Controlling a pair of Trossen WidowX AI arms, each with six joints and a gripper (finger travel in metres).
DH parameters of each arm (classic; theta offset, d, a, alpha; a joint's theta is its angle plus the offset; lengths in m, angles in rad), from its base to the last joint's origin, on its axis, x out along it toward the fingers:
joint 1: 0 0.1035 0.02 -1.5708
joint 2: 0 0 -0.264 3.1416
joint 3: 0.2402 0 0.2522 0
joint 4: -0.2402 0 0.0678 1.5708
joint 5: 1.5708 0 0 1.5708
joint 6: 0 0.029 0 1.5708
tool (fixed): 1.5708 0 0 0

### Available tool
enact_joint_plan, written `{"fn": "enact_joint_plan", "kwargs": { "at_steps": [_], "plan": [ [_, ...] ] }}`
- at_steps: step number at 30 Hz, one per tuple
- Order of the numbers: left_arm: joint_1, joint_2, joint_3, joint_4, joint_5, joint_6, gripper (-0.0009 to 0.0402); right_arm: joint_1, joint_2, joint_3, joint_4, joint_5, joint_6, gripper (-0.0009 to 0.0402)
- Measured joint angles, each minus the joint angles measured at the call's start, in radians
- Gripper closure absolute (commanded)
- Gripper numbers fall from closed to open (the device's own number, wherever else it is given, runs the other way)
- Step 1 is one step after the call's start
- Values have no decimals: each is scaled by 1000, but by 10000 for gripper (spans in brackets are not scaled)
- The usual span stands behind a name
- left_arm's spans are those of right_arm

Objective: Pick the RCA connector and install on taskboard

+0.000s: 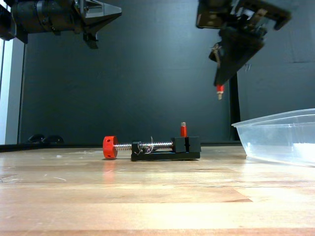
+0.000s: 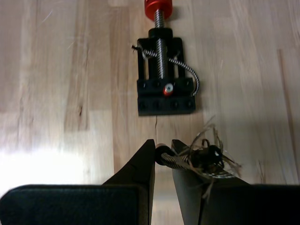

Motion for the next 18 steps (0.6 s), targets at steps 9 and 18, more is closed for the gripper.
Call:
{"fn": "enact_joint_plan", "kwargs": {
  "at_steps": [9,18],
  "plan": [
    [0,0,0,0,0,0,393,-37,116,104,0,0,-17,393],
    [0,0,0,0,0,0,393,-67,177,156,10,-10,-53,393]
  ]
}}
